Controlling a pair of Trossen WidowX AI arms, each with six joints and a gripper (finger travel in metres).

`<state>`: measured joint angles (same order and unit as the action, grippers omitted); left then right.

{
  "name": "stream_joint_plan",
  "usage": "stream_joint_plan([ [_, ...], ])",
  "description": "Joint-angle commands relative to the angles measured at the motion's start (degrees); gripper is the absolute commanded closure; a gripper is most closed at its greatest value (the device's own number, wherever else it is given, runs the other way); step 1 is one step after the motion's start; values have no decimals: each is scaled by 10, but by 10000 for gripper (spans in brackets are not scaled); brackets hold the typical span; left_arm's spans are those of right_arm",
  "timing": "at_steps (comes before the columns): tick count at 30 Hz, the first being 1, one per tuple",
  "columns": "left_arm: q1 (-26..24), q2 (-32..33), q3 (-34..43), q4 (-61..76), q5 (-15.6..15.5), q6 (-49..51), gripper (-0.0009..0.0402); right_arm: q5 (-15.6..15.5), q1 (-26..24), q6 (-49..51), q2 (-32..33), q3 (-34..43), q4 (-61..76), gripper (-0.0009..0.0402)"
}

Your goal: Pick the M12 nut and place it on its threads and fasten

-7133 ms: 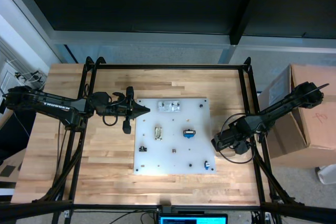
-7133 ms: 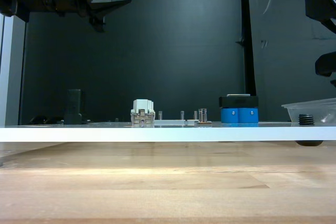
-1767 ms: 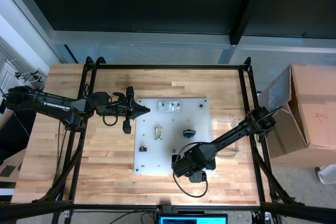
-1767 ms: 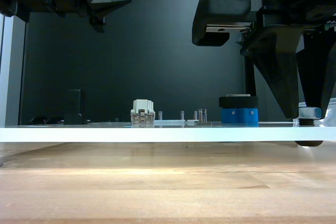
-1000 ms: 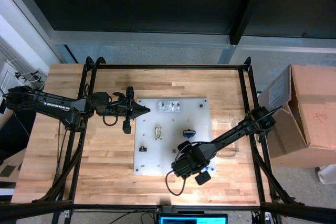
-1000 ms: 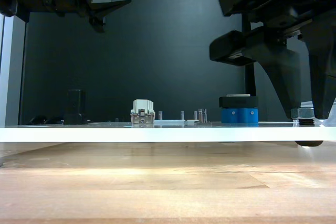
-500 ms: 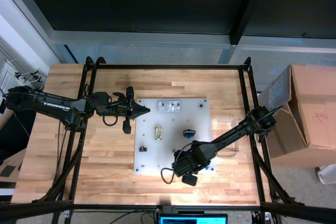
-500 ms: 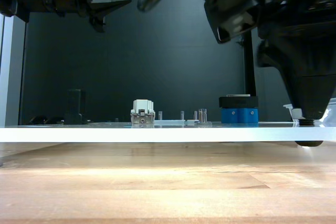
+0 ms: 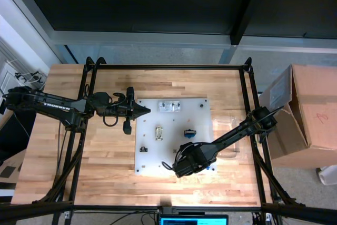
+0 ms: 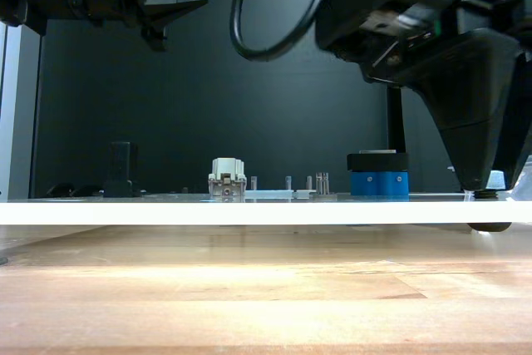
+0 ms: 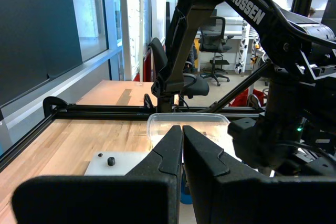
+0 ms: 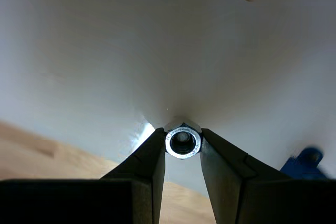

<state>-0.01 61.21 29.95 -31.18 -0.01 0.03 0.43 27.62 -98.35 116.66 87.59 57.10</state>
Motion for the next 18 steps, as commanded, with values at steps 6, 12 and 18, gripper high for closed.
stream_joint_plan([
  [6,0,0,0,0,0,0,393,0,0,-185,1,0,-5,373],
  [12,0,0,0,0,0,0,393,0,0,-304,1,0,-8,373],
  [18,0,0,0,0,0,0,393,0,0,-429,1,0,-9,373],
])
